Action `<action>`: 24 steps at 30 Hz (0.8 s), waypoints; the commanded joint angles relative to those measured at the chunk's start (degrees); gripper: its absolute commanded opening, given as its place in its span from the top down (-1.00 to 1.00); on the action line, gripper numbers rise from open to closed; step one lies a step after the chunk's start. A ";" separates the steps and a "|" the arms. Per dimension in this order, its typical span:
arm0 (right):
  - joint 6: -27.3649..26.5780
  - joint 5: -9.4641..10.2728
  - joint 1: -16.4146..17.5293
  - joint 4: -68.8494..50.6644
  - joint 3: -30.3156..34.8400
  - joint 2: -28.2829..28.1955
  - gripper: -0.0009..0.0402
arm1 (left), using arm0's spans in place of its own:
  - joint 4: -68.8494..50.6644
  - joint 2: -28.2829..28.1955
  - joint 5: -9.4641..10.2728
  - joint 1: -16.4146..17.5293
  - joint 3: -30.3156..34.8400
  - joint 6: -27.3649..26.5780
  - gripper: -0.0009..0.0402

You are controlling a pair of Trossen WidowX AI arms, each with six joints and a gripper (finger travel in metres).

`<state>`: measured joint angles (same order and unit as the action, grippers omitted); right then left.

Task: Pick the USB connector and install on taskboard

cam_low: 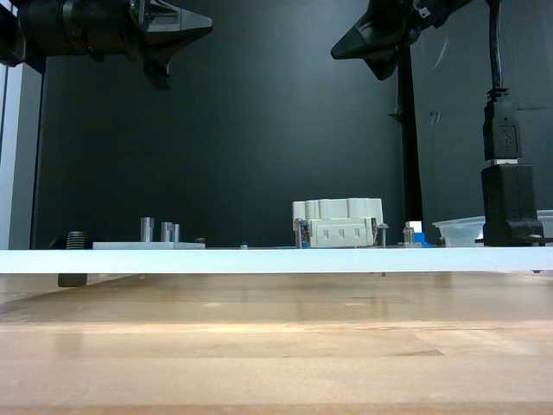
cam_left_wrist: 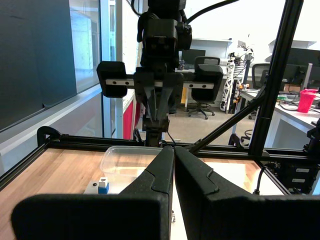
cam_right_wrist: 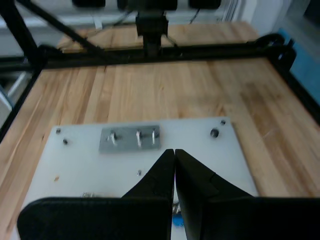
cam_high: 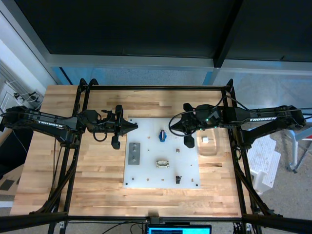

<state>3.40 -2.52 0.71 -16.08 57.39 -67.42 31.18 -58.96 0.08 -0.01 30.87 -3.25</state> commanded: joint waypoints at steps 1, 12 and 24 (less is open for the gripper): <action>-0.02 1.31 -0.26 5.77 -3.04 1.29 0.96 | 0.00 0.00 -0.02 0.00 0.00 0.02 0.96; -0.33 1.09 -0.74 24.48 -13.99 6.01 0.96 | 0.00 0.00 -0.02 0.02 0.00 0.02 0.96; -0.57 1.16 -0.72 38.29 -21.44 8.20 0.96 | 0.00 0.00 -0.02 0.02 0.00 0.02 0.96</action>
<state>2.87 -1.32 -0.03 20.62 36.56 -59.24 31.16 -58.96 0.08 -0.01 30.87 -3.25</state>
